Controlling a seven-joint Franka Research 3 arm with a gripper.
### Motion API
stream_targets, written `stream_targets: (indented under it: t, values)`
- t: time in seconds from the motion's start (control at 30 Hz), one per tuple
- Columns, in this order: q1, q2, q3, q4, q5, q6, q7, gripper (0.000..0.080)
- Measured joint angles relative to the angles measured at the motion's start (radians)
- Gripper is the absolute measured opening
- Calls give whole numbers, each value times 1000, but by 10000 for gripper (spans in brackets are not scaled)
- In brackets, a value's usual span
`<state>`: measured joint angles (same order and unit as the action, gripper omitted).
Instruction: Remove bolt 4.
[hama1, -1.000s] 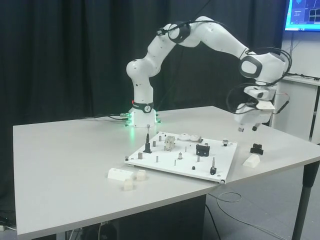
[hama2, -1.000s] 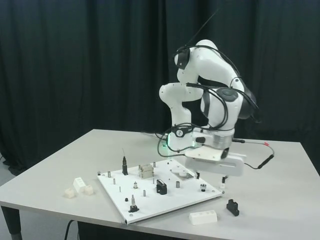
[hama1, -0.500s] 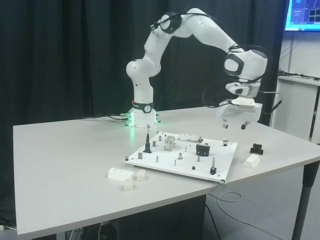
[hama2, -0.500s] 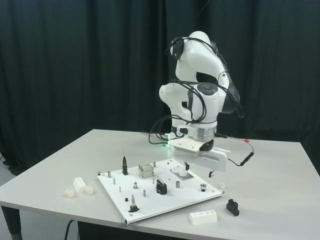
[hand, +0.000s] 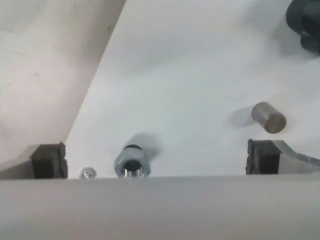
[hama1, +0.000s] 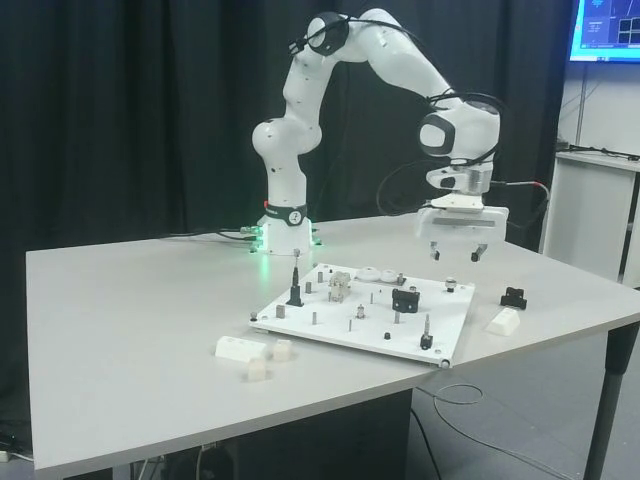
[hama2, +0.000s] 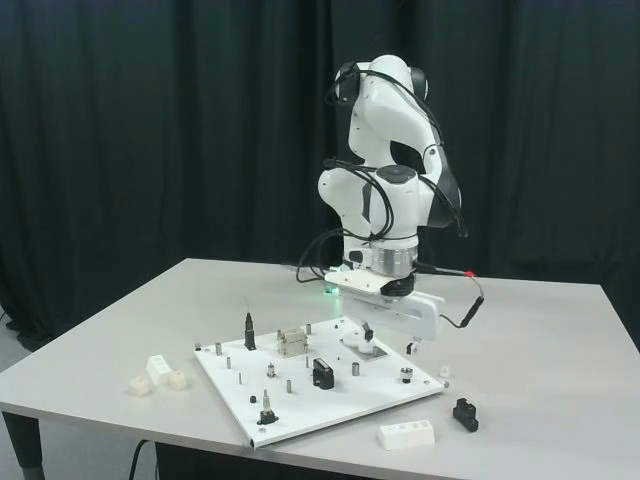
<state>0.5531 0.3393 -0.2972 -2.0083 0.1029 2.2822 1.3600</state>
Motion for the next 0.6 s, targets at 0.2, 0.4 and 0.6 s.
stream_targets:
  t: [0.2,0.4,0.6]
  values:
    - [8,-7,3,-39,2,55,93,800]
    - [10,-7,16,-58,2,77,154,800]
    - [11,-7,25,-69,3,84,255,800]
